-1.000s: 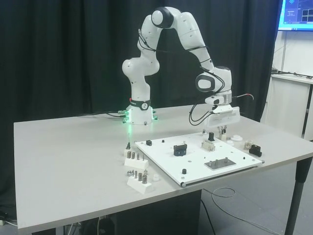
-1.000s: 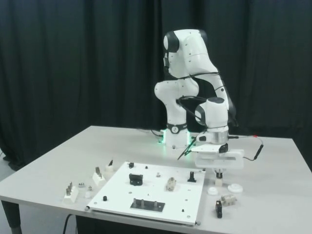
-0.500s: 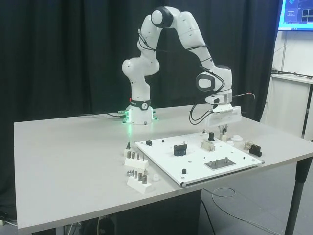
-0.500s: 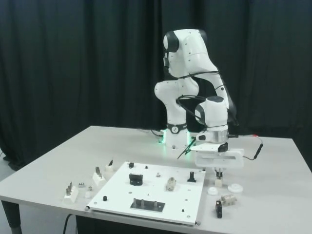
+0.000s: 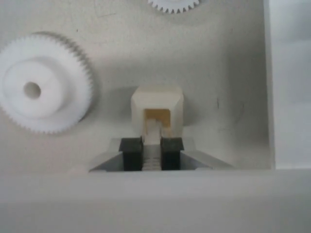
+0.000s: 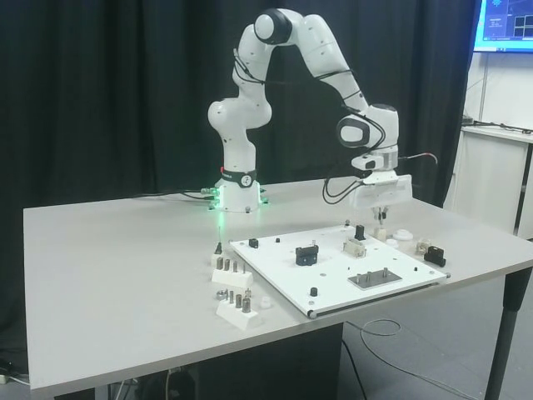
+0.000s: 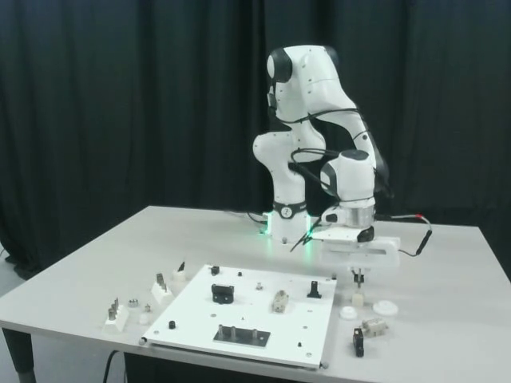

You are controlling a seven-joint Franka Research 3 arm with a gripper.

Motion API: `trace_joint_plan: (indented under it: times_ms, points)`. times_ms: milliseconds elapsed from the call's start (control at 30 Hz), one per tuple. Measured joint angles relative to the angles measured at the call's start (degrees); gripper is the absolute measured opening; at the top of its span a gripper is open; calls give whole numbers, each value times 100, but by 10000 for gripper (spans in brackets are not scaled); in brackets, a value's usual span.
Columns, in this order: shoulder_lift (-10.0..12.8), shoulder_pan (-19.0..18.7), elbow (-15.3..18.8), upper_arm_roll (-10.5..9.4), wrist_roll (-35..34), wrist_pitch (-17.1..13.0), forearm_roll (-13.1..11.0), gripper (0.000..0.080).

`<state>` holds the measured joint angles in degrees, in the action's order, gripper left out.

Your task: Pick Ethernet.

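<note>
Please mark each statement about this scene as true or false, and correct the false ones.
1. The large white gear lies on the grey table, off the white board. True.
2. The gripper hangs over the middle of the board. False: it hangs beside the board's edge, above the small white block.
3. The block stands apart from the gear. True.
4. The arm's base is bolted on the board. False: it stands on the table, behind the board.

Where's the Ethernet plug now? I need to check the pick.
In the wrist view, the Ethernet plug sits just ahead of the gripper, beside the large white gear.
</note>
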<state>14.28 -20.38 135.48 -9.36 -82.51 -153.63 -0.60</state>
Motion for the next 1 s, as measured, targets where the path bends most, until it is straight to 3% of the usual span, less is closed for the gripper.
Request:
trace_joint_plan:
  times_ms: [533,1000]
  points:
    - [-304,-2,-143,0,-120,503,0,76]
    - [-389,-1,-273,0,-136,768,0,76]
